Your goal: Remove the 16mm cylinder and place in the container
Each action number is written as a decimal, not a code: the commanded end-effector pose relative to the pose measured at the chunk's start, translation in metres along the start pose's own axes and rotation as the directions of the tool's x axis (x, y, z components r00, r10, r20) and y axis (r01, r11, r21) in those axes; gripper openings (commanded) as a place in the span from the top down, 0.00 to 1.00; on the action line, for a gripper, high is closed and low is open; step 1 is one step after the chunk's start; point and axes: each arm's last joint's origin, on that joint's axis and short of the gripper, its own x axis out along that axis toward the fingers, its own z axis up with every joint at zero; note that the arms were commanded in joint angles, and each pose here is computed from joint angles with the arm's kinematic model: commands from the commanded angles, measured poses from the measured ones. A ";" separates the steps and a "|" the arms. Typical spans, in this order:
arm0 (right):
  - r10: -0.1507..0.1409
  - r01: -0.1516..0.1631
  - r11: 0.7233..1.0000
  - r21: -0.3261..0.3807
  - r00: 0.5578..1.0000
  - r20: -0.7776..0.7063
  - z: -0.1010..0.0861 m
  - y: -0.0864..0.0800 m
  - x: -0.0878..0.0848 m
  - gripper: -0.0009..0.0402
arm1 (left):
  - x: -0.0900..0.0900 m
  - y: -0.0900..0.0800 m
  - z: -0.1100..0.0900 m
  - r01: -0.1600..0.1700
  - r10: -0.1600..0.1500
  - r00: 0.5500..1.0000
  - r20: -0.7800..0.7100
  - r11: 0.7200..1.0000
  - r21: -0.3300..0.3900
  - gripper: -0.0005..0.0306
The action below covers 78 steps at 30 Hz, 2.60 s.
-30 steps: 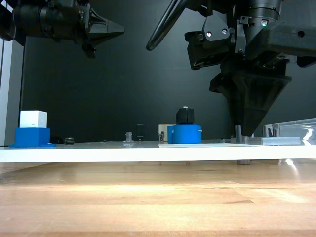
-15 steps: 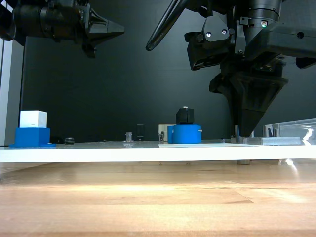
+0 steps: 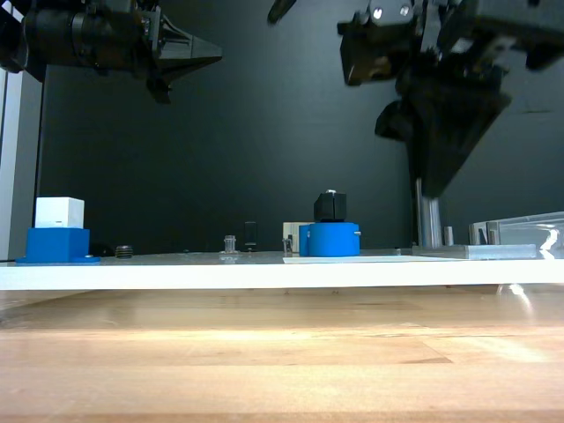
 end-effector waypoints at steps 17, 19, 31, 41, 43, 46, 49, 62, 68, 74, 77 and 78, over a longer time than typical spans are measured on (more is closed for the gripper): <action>0.022 -0.023 1.000 0.007 0.997 0.073 -0.014 -0.014 -0.057 0.98 | 0.000 0.000 0.000 0.000 0.000 1.000 0.000 1.000 0.000 0.98; 0.023 -0.024 1.000 0.008 0.997 0.076 -0.017 -0.016 -0.059 0.98 | 0.000 0.000 0.000 0.000 0.000 1.000 0.000 1.000 0.000 0.98; 0.016 -0.019 0.998 0.061 0.999 0.048 -0.075 -0.038 -0.079 0.98 | 0.000 0.000 0.000 0.000 0.000 1.000 0.000 1.000 0.000 0.98; 0.005 -0.006 0.996 0.093 1.000 0.007 -0.121 -0.054 -0.077 0.98 | 0.000 0.000 0.000 0.000 0.000 1.000 0.000 1.000 0.000 0.98; 0.006 -0.006 0.996 0.094 1.000 0.001 -0.129 -0.056 -0.075 0.98 | 0.000 0.000 0.000 0.000 0.000 1.000 0.000 1.000 0.000 0.98; 0.007 -0.006 0.993 0.114 1.000 -0.012 -0.139 -0.059 -0.071 0.98 | 0.000 0.000 0.000 0.000 0.000 1.000 0.000 1.000 0.000 0.98; -0.001 0.004 0.993 0.116 0.999 -0.032 -0.147 -0.061 -0.066 0.98 | 0.000 0.000 0.000 0.000 0.000 1.000 0.000 1.000 0.000 0.98; -0.023 0.033 0.992 0.119 0.996 -0.088 -0.156 -0.061 -0.051 0.78 | 0.000 0.000 0.000 0.000 0.000 1.000 0.000 1.000 0.000 0.98; -0.024 0.034 0.992 0.118 0.996 -0.091 -0.155 -0.061 -0.050 0.66 | 0.000 0.000 0.000 0.000 0.000 1.000 0.000 1.000 0.000 0.98; -0.023 0.034 0.993 0.117 0.996 -0.091 -0.155 -0.060 -0.050 0.61 | 0.000 0.000 0.000 0.000 0.000 1.000 0.000 1.000 0.000 0.98; -0.023 0.034 0.993 0.117 0.996 -0.090 -0.155 -0.060 -0.050 0.61 | 0.000 0.000 0.000 0.000 0.000 1.000 0.000 1.000 0.000 0.98; -0.022 0.033 0.993 0.117 0.996 -0.089 -0.155 -0.060 -0.050 0.61 | 0.000 0.000 0.000 0.000 0.000 1.000 0.000 1.000 0.000 0.98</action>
